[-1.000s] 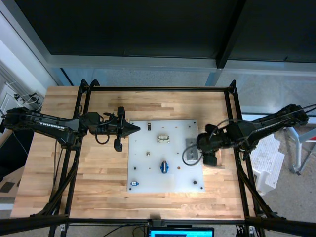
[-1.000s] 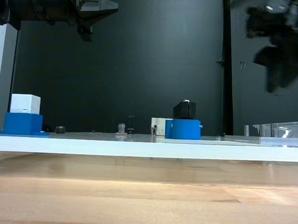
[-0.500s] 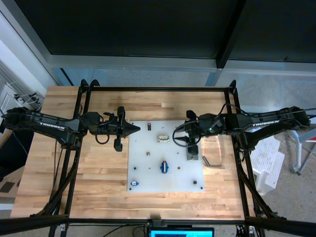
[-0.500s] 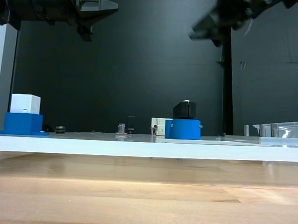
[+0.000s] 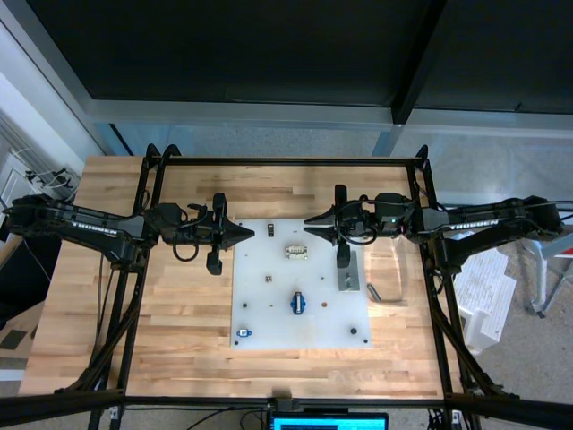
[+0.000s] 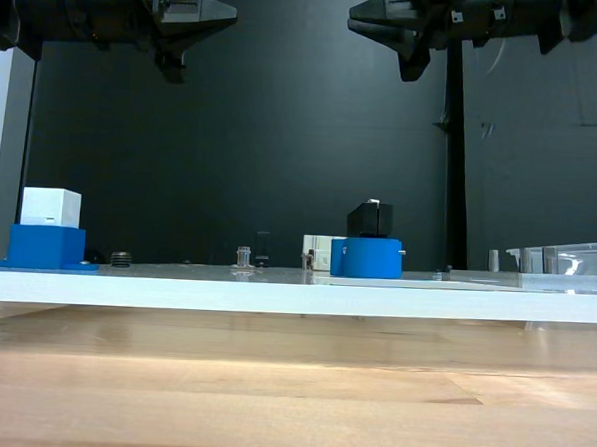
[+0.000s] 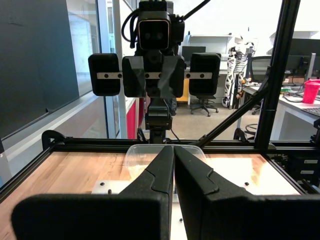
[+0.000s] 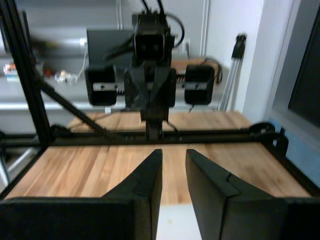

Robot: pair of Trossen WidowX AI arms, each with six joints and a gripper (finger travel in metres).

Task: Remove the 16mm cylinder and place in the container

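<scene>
right hand [image 5: 307, 221] has swung off the container [image 6: 577, 263], now high over far edge of board [image 5: 269, 313], fingers [image 8: 150, 180] slightly apart. cylinder [image 5: 374, 291] lies in container. left hand [image 5: 251, 233] unmoved, fingers together.

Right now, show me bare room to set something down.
Bare tabletop lies near and left of the white board. Crowded: the board's middle, and its right edge by the container. Left gripper and right gripper hover near the board's far edge.
</scene>
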